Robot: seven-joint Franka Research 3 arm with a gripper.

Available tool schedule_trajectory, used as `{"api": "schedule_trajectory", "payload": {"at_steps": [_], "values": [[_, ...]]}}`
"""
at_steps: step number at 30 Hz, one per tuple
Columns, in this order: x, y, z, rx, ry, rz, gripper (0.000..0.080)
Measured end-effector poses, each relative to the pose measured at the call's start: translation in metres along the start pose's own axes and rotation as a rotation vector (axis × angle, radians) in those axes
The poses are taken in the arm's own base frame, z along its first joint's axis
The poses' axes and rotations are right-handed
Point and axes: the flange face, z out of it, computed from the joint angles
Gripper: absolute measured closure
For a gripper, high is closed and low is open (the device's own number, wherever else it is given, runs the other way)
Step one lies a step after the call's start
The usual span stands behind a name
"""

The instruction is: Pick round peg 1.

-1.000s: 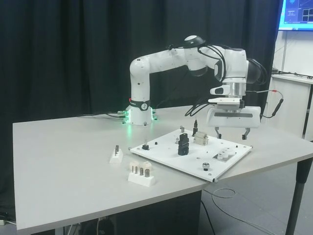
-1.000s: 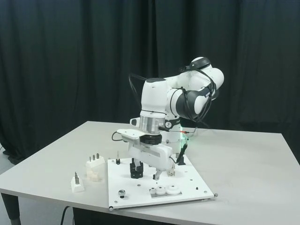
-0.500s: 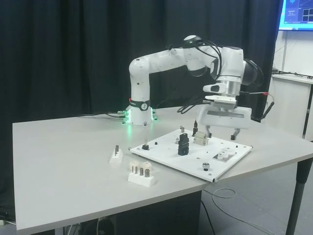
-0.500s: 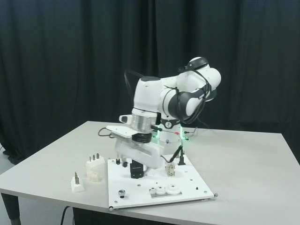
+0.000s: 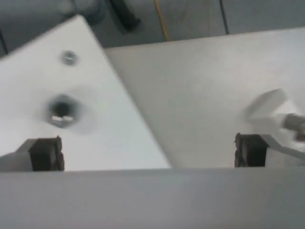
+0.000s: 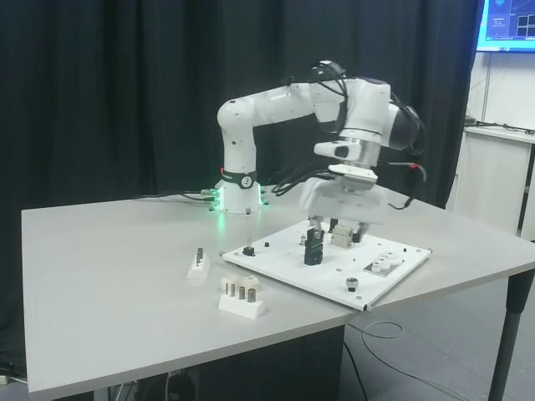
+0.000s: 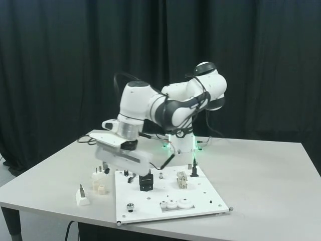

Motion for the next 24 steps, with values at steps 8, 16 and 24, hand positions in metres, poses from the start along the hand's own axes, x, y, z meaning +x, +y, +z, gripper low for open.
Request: {"api": "schedule_trajectory", "payload": {"at_steps": [8, 16, 24], "values": [[0.032, 0.038, 0.012, -0.033, -0.008, -0.143, 0.0003], [0.058, 0.077, 0.027, -0.053, -0.042, -0.265, 0.0003], [0.079, 0.112, 0.041, -0.045, -0.073, -0.399, 0.0003]]}}
